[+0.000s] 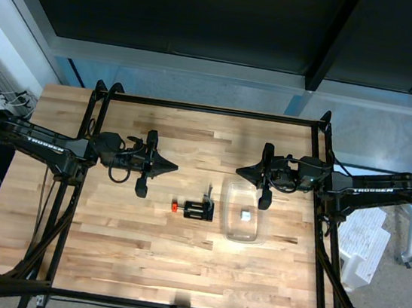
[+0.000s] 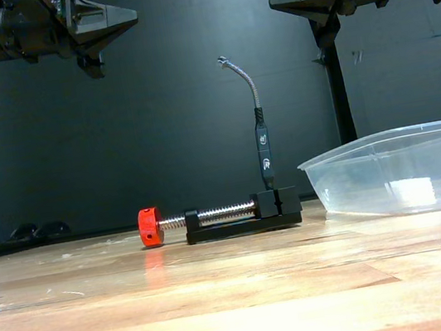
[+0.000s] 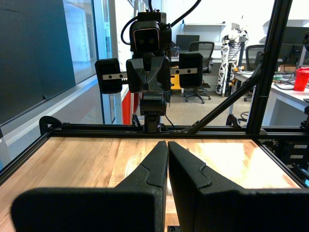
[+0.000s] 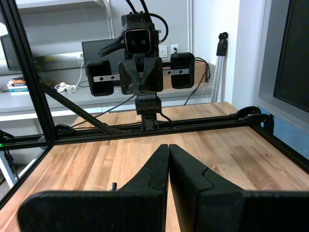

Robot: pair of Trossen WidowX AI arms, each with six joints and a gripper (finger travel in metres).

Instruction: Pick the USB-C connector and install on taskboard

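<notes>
Black against the pale wooden worktop (image 1: pixel 102 247), the taskboard (image 1: pixel 200 212) lies mid-table, with its orange-red knob (image 1: pixel 175 207) at its 9 o'clock end. The USB-C connector (image 2: pixel 263 146) stands upright in the block's 3 o'clock end, its tail curling up toward 11 o'clock in the low view, so it looks already seated. A clear plastic tray (image 1: pixel 245 235) sits just beside the block at 3 o'clock, holding a small white square piece (image 1: pixel 245 215). The left gripper (image 1: pixel 174 168) hangs high at the block's 10 o'clock and the right gripper (image 1: pixel 239 171) at its 2 o'clock. Each has its fingers (image 3: pixel 153 166) pressed together on nothing. The tall connector is the hazard: an arm sweeping low could catch the tail, levering it out or dragging the loose block against the tray
</notes>
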